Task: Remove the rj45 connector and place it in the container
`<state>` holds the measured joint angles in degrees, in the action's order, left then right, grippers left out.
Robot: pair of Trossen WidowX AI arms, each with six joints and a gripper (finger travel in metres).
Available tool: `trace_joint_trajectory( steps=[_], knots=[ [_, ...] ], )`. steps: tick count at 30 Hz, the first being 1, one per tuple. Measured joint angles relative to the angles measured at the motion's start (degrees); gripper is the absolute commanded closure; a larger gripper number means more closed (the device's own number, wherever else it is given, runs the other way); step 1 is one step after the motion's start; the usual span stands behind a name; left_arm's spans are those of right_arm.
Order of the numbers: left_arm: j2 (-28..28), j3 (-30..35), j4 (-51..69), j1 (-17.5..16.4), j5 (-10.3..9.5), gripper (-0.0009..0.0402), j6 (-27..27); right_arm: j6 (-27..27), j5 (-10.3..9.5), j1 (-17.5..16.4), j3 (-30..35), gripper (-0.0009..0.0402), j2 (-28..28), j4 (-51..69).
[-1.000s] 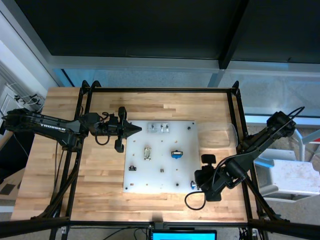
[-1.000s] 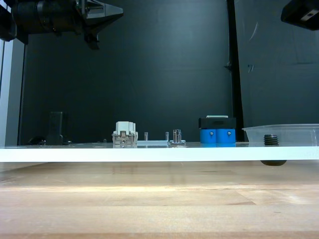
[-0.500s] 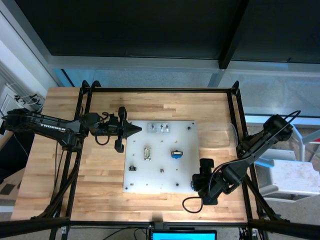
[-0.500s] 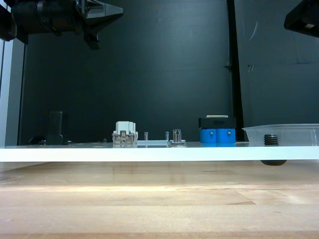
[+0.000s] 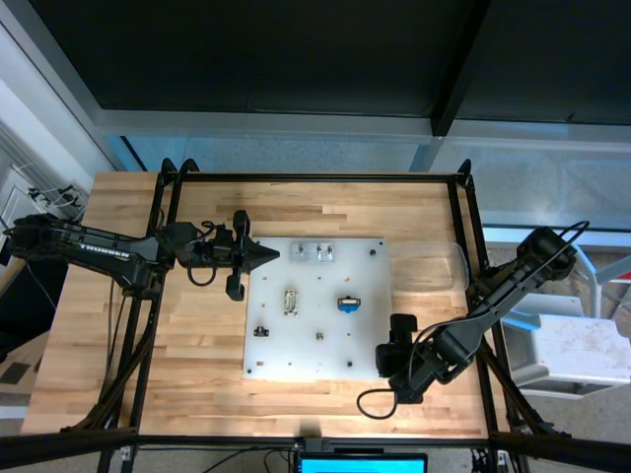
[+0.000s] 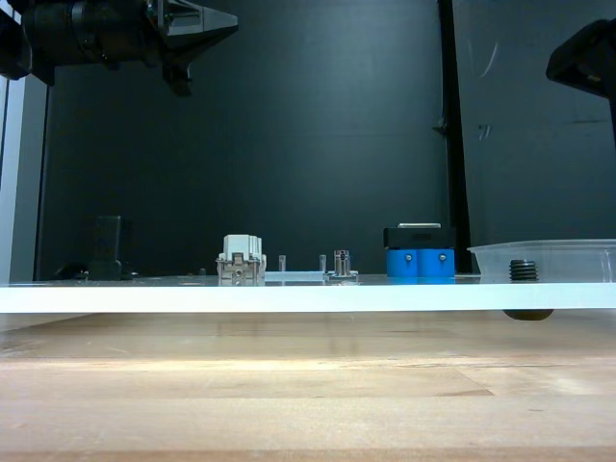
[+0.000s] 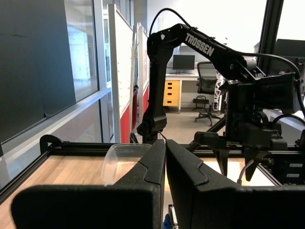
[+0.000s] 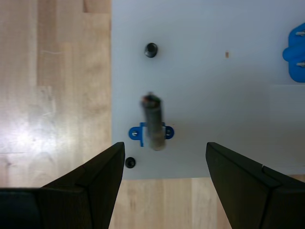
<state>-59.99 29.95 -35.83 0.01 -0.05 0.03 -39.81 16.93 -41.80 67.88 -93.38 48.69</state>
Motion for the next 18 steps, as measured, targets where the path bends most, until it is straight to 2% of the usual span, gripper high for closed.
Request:
trace_joint_trajectory(
  steps=[18],
  knots=[
    [0.0,0.0,0.0,0.0,0.00,0.0393,0.0,1.8,-0.42,1.6,-3.4,0.0157,0.0,-4.6]
  ],
)
